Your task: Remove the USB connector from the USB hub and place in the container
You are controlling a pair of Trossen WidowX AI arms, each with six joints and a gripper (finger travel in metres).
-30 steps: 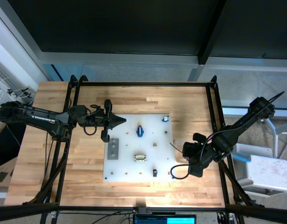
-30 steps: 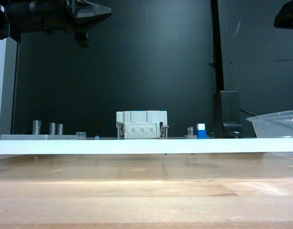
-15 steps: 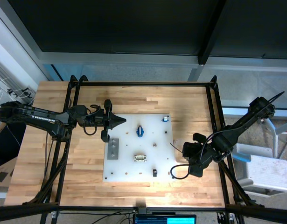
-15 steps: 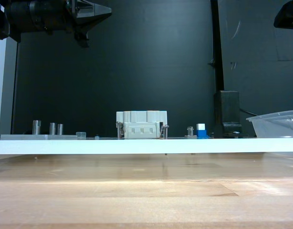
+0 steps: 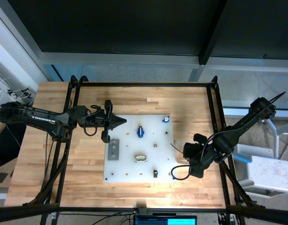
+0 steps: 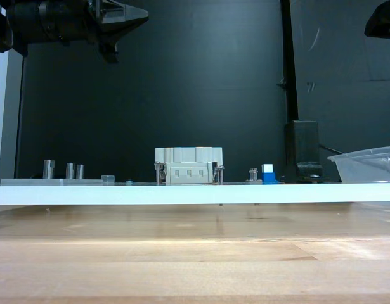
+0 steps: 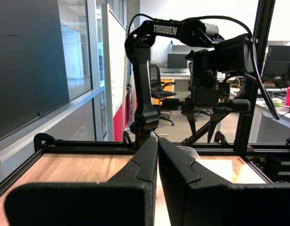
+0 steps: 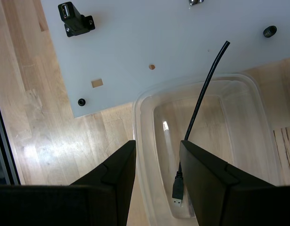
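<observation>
Two fingers [image 8: 111,174] of the right gripper [image 8: 156,146] stand spread apart above the container [image 8: 258,99], pinching nothing. Whether the cable brushes one finger cannot be told. Below the gap, the USB connector [image 8: 178,189] lies in the container, its plug on the tub floor. Its thin cable runs out across the rim toward the white board [image 8: 135,42]. The USB hub [image 8: 78,21], by the board's near edge, shows an empty socket. Nothing differs from the pictures of a second ago and both arms are motionless. This suggests the drop is made and only the retreat is left. The container sits on the table [image 5: 64,159], just beside the board's right edge. The left gripper [image 7: 157,140], fingers pressed together and empty, hangs high above the board's far left corner.
</observation>
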